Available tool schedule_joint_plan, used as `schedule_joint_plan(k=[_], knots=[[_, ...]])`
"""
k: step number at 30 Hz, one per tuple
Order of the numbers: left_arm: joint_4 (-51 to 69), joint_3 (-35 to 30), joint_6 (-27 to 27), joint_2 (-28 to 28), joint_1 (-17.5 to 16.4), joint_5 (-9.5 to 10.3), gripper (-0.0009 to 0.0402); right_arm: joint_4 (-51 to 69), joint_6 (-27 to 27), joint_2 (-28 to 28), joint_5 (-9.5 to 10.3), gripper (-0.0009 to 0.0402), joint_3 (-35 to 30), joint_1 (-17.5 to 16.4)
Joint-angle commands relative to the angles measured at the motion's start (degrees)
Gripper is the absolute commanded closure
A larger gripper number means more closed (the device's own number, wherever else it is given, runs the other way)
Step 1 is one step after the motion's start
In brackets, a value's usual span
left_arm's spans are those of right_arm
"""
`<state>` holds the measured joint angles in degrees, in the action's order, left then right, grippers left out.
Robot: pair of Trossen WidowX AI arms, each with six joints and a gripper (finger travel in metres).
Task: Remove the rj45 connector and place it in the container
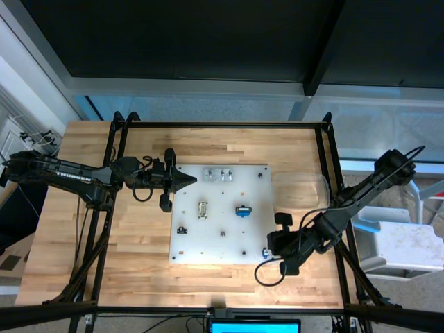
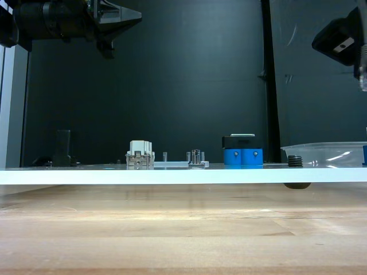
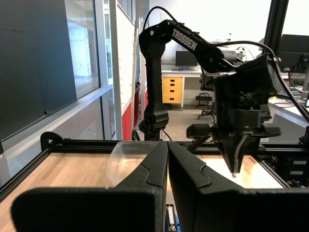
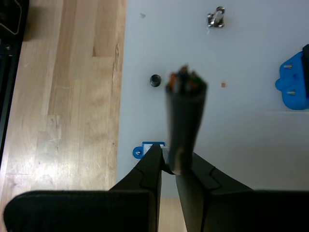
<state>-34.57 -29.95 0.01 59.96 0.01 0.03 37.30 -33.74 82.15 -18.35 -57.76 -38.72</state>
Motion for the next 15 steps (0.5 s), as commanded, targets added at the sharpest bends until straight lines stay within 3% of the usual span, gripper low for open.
schedule_joint_plan(k=[1, 12, 15], knots=[[0.0, 0.0, 0.0, 0.0, 0.0, 0.0, 0.0393, 1.5, 0.2, -2.5, 0.42, 0.0393, 1.5, 1.8], [0.0, 0.0, 0.0, 0.0, 0.0, 0.0, 0.0393, 9.8, 7.0, -10.6, 0.7, 0.0393, 3.4, 10.5], [0.0, 0.0, 0.0, 0.0, 0.0, 0.02, 0.0393, 9.9, 9.3, -12.9, 2.95, 0.0393, 4.8, 13.3]])
